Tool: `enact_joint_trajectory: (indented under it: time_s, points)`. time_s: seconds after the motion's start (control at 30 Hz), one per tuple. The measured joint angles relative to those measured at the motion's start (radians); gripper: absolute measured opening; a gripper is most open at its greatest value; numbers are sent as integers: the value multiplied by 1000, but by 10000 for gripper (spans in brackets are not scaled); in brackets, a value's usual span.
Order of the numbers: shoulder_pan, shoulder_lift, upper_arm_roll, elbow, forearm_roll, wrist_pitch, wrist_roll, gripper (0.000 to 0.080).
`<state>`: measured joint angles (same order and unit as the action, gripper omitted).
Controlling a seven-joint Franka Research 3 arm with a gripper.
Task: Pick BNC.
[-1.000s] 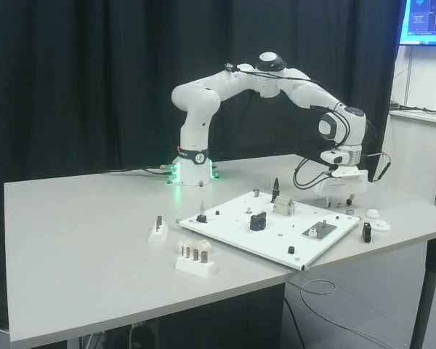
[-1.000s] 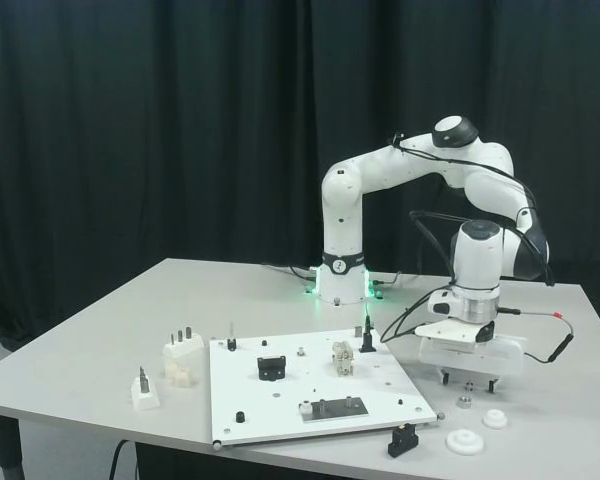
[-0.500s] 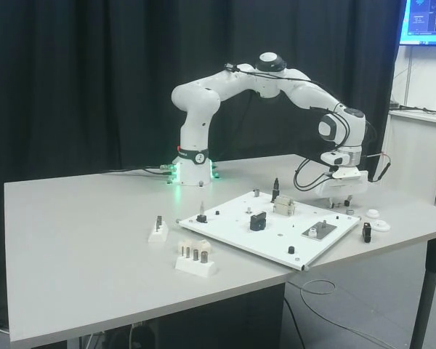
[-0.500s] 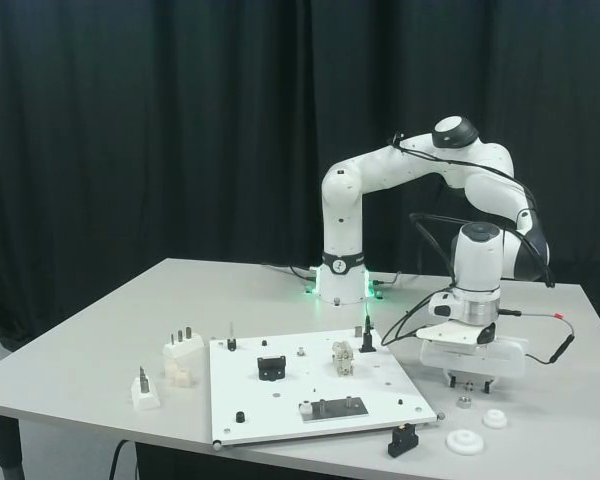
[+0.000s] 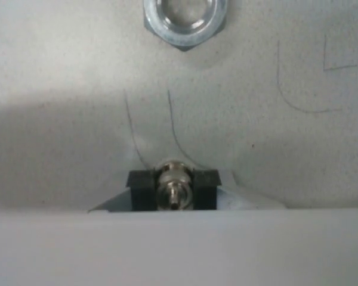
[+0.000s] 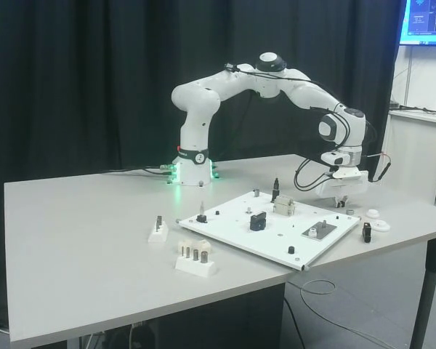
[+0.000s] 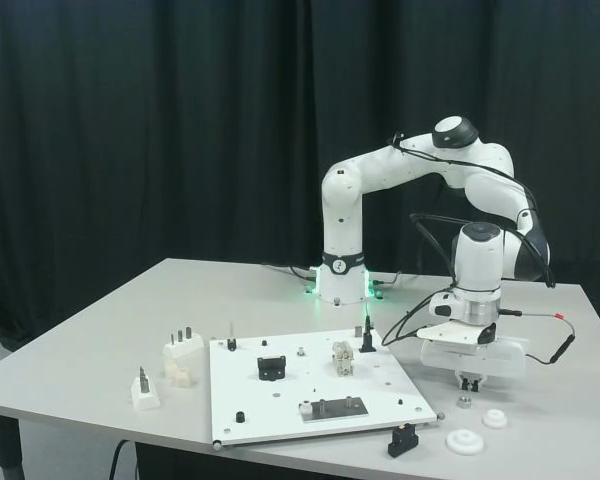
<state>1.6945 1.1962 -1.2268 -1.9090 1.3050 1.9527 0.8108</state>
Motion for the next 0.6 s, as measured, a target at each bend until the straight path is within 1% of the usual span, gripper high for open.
enact_joint_trajectory:
  time_s: [0.33, 0.6]
  points:
    - [-2, 0, -1, -1, 0, 5, 0, 128]
    - [-2, -3, -18, -2, -2, 0, 0, 128]
